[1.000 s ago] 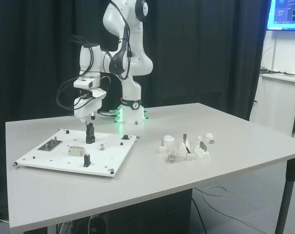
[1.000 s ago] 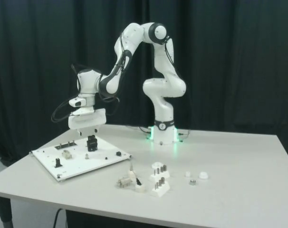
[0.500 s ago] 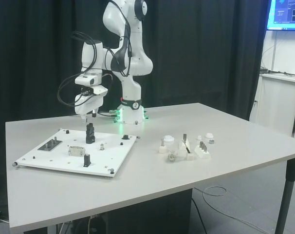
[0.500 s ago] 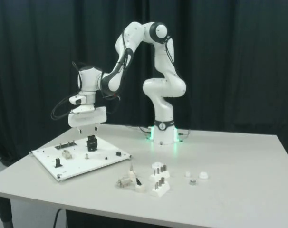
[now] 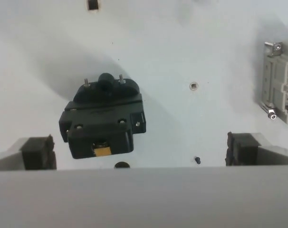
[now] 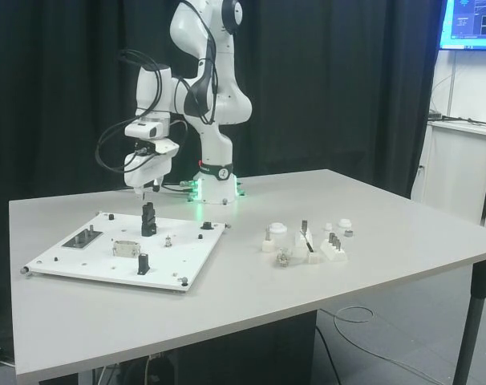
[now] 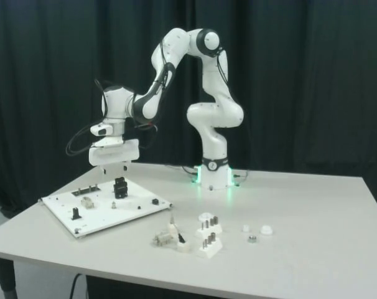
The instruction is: Pick waterproof.
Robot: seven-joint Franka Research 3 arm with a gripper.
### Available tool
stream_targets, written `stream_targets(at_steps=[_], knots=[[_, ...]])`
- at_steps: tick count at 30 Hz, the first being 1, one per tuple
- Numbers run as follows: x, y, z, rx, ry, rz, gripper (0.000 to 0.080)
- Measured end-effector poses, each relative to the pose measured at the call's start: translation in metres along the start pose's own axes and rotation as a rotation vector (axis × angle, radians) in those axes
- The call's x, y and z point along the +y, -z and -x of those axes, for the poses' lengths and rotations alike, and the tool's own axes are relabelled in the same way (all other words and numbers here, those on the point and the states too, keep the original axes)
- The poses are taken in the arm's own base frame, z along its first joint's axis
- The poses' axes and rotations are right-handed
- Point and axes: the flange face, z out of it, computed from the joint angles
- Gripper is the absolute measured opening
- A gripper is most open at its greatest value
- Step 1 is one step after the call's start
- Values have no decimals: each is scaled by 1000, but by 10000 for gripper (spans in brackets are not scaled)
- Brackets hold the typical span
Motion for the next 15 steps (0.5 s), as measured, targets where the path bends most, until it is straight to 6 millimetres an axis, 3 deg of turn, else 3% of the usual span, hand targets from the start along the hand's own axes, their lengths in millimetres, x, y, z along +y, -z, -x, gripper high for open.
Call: stream_targets(at_steps=[15], knots=[[-5, 5, -7, 0, 9, -1, 800]])
